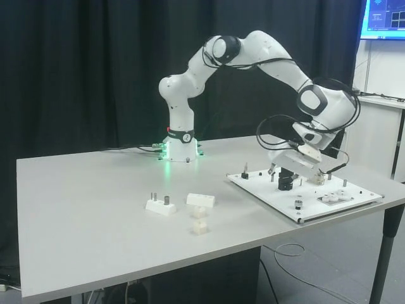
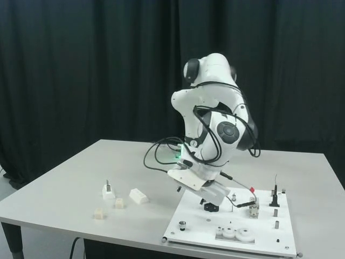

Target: Pick round peg 4.

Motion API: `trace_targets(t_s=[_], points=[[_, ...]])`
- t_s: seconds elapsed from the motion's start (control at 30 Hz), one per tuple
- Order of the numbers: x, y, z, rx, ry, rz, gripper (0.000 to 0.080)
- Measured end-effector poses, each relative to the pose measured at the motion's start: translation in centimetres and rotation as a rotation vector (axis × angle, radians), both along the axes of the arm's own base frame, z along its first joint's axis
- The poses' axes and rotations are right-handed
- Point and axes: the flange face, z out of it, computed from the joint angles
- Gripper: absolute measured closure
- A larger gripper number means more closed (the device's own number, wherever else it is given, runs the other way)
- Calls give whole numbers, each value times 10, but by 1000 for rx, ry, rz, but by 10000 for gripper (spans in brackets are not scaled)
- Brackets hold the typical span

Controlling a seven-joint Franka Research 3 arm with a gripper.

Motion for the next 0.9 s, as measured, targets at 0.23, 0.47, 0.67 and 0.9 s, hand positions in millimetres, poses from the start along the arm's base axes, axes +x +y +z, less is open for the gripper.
trace_targets(t_s=[0.23,0.47,0.67,0.9], points=[[-14,-17,2,62,-14,25,3],[-33,-35,3,113,-44,23,3],[-51,-40,5,120,-68,36,3],[-66,-57,8,111,-107,44,3]])
